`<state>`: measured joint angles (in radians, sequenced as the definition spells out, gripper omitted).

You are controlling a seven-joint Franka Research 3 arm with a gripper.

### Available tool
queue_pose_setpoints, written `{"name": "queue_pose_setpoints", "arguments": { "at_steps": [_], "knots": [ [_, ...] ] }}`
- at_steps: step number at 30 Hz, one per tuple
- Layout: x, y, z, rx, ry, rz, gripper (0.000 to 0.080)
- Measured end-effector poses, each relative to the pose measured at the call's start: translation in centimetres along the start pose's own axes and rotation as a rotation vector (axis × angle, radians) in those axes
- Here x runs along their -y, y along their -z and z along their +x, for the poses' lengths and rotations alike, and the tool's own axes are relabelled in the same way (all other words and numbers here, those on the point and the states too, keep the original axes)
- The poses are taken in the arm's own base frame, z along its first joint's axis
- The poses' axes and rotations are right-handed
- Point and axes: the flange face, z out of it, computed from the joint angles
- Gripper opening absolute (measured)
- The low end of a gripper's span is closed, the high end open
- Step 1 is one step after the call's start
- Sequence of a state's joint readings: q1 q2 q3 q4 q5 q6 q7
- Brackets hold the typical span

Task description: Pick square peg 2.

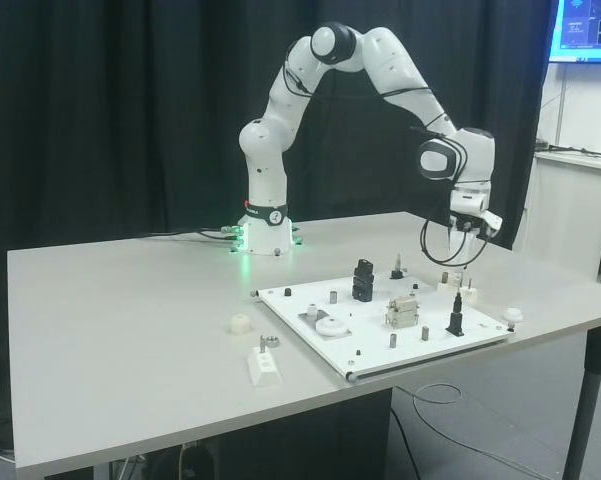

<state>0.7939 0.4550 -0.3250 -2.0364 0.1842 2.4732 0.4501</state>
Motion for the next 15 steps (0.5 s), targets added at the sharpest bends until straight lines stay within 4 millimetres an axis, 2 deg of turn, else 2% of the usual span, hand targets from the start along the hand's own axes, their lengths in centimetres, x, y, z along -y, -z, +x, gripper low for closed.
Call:
{"name": "queue_pose_setpoints", "arguments": {
  "at_steps": [15],
  "knots": [
    [0.3, -1.1, 0.2, -0.001, 0.004, -0.011, 0.0800]
  ]
}}
